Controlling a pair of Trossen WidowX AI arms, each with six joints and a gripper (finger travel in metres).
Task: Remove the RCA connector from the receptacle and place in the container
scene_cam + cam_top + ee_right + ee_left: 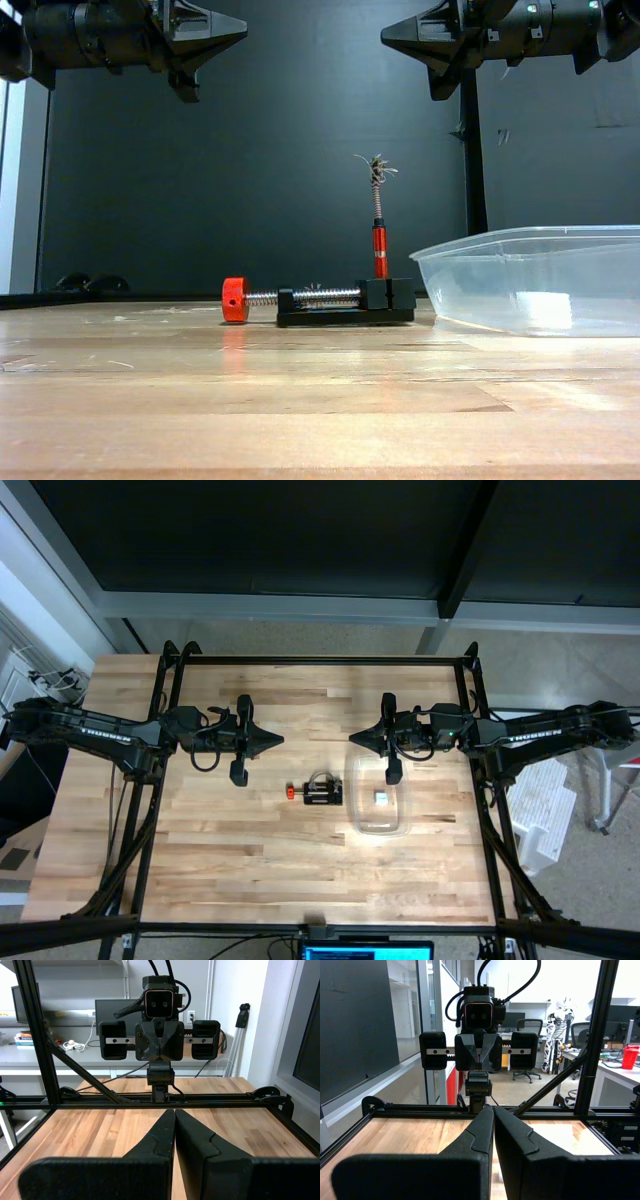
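The receptacle (320,793) is a small black block with an orange-red knob (234,299), lying mid-table. The RCA connector (380,250) stands upright in its right end, a slim red plug with a springy lead and a frayed tip. Just right of the block sits the container (380,825), a clear shallow tray (530,285). My left gripper (278,740) hangs shut and empty high above the table, up and left of the block. My right gripper (353,739) mirrors it, shut and empty, above the tray's far end. Both pairs of fingers (485,1125) (167,1127) touch.
A small white cube (381,797) lies inside the tray. A black frame (320,660) runs around the table's back and sides. Bare wood lies in front of the block and tray.
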